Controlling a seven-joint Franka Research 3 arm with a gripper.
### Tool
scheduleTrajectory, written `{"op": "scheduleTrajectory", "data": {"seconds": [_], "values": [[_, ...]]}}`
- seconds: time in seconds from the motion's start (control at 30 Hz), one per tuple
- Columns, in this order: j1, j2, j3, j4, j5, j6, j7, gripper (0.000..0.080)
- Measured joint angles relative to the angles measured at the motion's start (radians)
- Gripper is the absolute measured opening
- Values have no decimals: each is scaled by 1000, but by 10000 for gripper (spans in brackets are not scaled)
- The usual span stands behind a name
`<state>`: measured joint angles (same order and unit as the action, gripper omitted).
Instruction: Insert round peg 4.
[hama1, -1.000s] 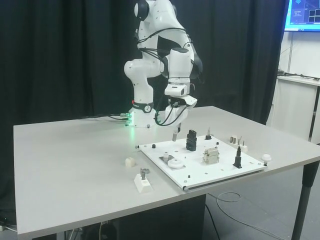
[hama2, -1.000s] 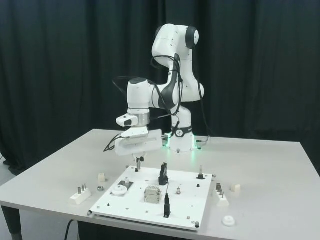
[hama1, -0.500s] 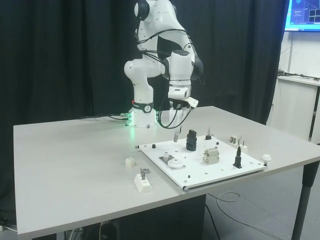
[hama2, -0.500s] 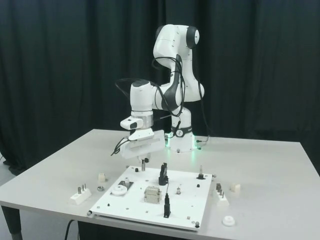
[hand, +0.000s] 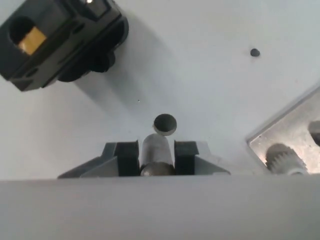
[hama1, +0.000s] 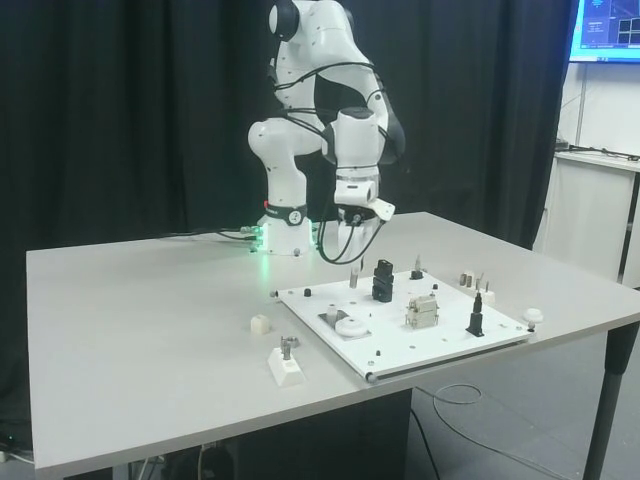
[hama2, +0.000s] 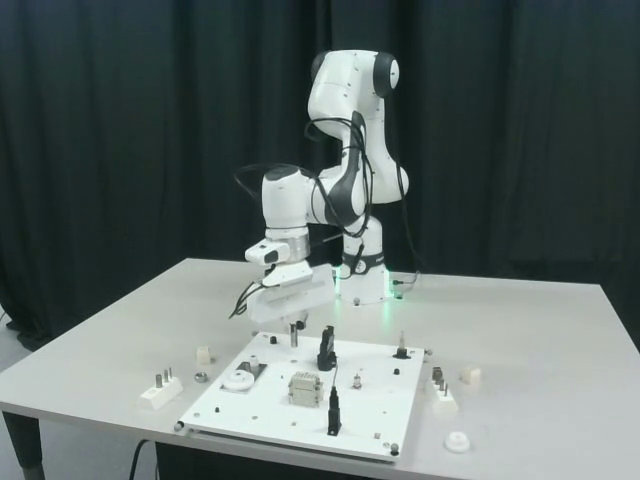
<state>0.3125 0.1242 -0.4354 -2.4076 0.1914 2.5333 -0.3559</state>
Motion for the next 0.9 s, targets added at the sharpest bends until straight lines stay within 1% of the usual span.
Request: {"op": "scheduleTrajectory", "data": {"seconds": [0.3,0.63,0.73,0.9], "values": [[0,3,0,-31,25,56,-31,146],[0,8,2,-53,66,109,-84,146],[0,11,4,-55,77,115,-100,146],[0,18,6,-55,85,123,-123,146]]}}
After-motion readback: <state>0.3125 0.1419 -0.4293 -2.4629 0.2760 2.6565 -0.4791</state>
